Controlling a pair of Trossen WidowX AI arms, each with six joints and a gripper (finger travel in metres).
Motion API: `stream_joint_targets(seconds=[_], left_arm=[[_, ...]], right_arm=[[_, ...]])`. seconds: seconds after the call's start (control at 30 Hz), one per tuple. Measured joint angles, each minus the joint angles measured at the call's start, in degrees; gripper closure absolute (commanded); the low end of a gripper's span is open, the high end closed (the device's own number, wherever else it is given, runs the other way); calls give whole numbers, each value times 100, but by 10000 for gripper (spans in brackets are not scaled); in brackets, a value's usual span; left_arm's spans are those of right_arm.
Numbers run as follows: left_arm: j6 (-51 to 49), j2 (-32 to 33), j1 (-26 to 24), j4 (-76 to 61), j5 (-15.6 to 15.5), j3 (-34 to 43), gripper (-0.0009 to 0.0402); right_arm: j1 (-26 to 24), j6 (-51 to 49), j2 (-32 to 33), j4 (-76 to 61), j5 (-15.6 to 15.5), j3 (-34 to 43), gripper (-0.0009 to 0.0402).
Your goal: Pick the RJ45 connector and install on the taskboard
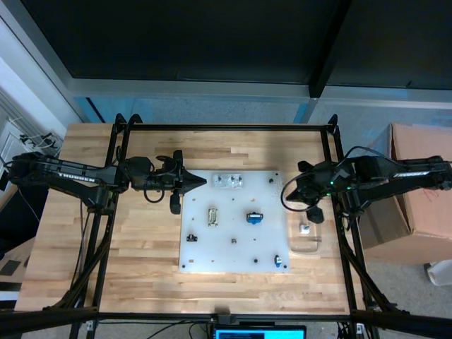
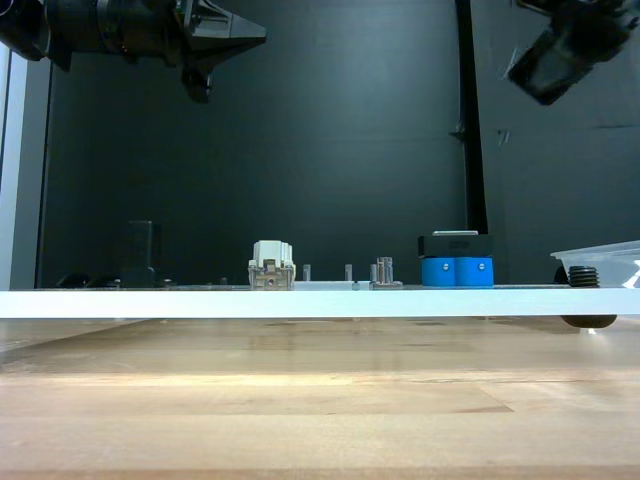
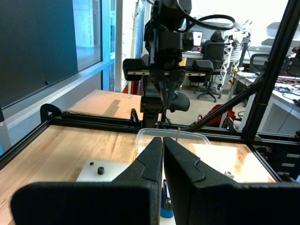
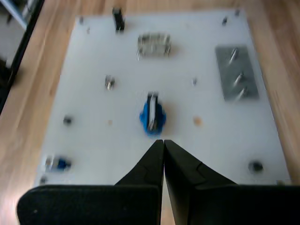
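1. The left gripper [image 3: 163,140] has its fingers pressed together on nothing. It hangs high over the left edge of the taskboard [image 1: 212,247].
2. The right gripper [image 4: 163,141] is likewise closed and empty. It is raised and tilted down, with the board below and ahead of it.
3. A small pale piece, which I take to be the RJ45 connector [image 1: 305,229], lies free in a clear tray [image 1: 304,247]. It is below and close to the right gripper, clear of any seat on the board.
4. Risk: coming down with the fingers together would shove the connector instead of straddling it. The light tray could also slide or catch a fingertip on its wall.
5. "TROSSEN" reads along the left arm [image 1: 70,174]. Lettering on the right arm [image 1: 409,171] is too small to read.
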Motion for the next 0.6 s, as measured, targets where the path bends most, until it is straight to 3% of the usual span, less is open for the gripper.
stream_joint_targets(seconds=[0.6], left_arm=[[0, 0, 0, 0, 2, 0, 392]], right_arm=[[957, 951, 4, -3405, 131, 1174, 393]])
